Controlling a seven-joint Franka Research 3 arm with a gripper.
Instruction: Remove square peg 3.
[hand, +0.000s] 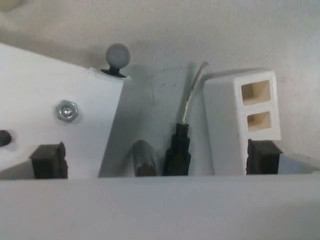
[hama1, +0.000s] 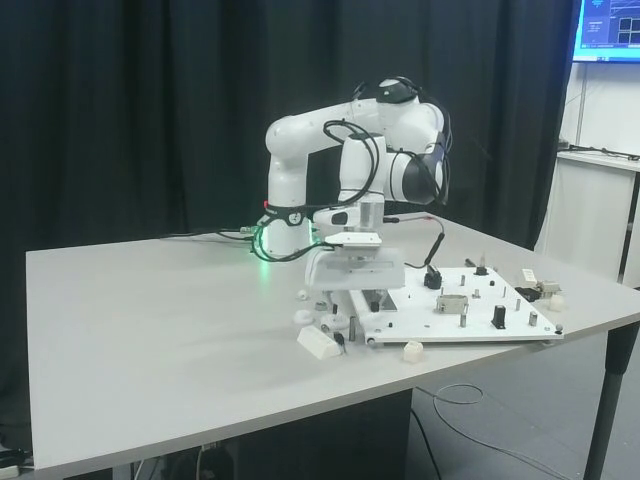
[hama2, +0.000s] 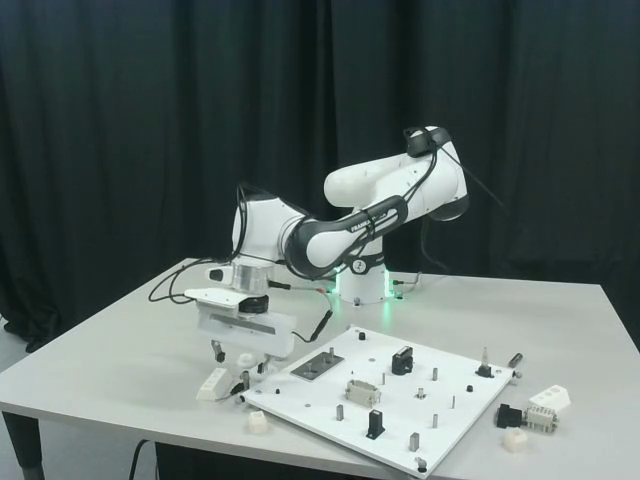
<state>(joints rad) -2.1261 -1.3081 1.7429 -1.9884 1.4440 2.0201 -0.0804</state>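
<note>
The tool was held low over the near corner of the white task board, at the end of the board that lay closest to the arm's base. In the wrist view both black fingertips were seen well apart, so the tool was set wide and nothing was held between them.

Between the fingertips lay bare worktop and loose parts, not a peg. A white block with two square sockets stood just beside one fingertip. A black connector with a clear fibre lay next to it, and a small dark cylinder beside that. The board's edge, with a hex bolt and a grey ball-headed pin, ran under the other fingertip.

Square peg 3 could not be identified with certainty. Several small upright pegs were noted on the board, toward its far end from the tool; which carried the number could not be told. None was in the tool.

The wide setting and low pose were judged to suit an approach rather than a lift. The removal was judged not yet begun. The loose white blocks near the worktop's front edge were judged a risk of collision.
</note>
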